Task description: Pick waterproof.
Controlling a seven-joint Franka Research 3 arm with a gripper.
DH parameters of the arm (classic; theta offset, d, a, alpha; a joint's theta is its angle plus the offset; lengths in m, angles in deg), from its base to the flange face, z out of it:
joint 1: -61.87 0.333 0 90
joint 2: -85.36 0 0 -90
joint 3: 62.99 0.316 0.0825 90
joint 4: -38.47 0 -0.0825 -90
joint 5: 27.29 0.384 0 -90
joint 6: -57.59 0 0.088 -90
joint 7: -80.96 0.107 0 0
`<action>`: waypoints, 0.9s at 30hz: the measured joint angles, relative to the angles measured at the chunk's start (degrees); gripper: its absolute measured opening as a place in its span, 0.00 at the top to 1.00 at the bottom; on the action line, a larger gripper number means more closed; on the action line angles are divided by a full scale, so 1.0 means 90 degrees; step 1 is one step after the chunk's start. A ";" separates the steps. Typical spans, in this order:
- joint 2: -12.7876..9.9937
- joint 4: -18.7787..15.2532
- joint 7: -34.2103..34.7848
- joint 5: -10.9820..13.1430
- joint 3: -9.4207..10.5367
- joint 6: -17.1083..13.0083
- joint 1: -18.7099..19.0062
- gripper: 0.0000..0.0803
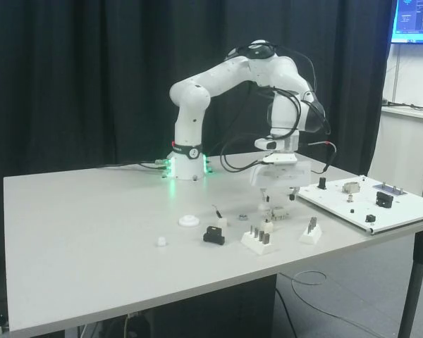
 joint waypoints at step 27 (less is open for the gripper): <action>-0.0530 0.0152 -0.0244 0.0693 0.0241 0.0033 -0.0209 0.00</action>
